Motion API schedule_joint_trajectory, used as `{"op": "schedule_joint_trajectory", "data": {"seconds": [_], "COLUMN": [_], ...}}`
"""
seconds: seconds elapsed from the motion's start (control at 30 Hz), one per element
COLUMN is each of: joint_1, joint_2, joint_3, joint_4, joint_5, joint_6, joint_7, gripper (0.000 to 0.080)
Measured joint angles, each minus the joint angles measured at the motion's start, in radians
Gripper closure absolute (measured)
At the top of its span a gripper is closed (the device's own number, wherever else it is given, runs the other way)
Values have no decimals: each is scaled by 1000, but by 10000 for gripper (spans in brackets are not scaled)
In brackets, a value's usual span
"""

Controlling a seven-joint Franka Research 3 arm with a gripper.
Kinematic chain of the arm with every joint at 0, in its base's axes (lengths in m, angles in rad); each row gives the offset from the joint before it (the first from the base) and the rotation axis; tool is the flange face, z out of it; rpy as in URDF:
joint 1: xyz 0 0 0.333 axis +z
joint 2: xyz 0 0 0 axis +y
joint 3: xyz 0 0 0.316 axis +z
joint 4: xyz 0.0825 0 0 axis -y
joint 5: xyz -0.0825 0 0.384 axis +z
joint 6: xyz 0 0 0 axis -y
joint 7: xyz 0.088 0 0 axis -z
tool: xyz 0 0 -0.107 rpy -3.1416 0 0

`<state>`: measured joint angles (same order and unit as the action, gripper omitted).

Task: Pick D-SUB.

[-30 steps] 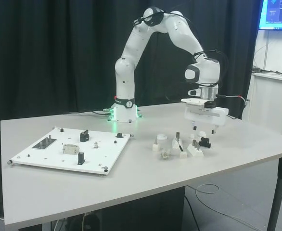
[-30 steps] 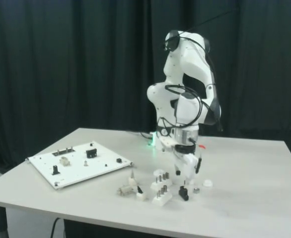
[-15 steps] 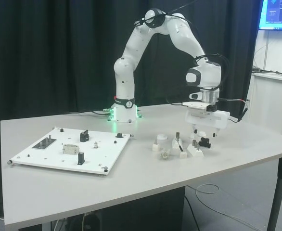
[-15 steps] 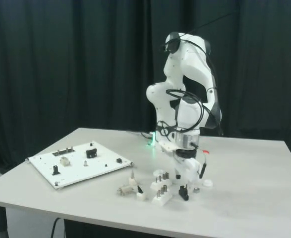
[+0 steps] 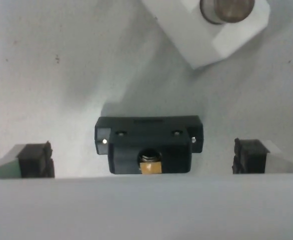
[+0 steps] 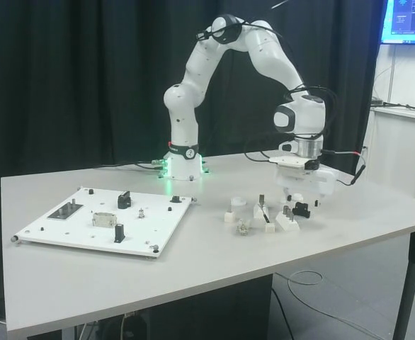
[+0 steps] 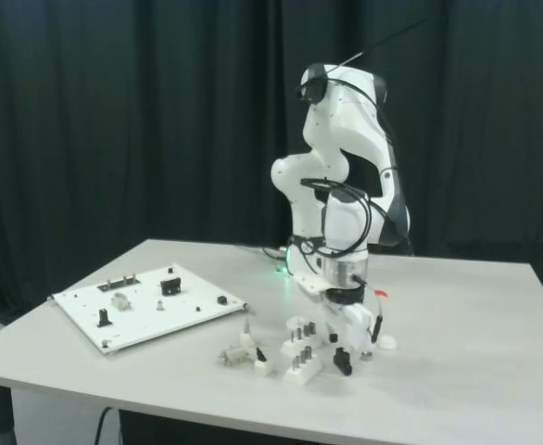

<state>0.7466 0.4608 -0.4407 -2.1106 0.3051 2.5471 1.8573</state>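
Now: gripper (image 5: 142, 157) low over the grey table (image 6: 87, 276), fingers (image 5: 35, 161) spread wide, gripping nothing | black plug (image 5: 149, 143) lies on the table between the two fingertips, untouched | white block (image 5: 206, 27) with a grey peg just beside it

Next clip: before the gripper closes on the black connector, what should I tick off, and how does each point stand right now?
1. Black connector lies between the two fingertips: ok.
2. Fingers open wide enough, a gap on each side of the connector: ok.
3. Gripper low enough over the grey table: cannot tell, though the room views show it close to the parts.
4. White block with a metal pin clear of the fingers: ok.
5. Connector lying flat: ok.
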Motion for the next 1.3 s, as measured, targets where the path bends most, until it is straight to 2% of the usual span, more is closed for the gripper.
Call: {"op": "schedule_joint_trajectory", "data": {"seconds": [0.17,0.33,1.3], "joint_1": [-47,-65,-74], "joint_2": [1,4,23], "joint_3": [52,74,79], "joint_4": [5,9,19], "joint_5": [0,0,0], "joint_6": [0,0,-1], "joint_7": [-3,-3,0], "gripper": [3,3,3]}}
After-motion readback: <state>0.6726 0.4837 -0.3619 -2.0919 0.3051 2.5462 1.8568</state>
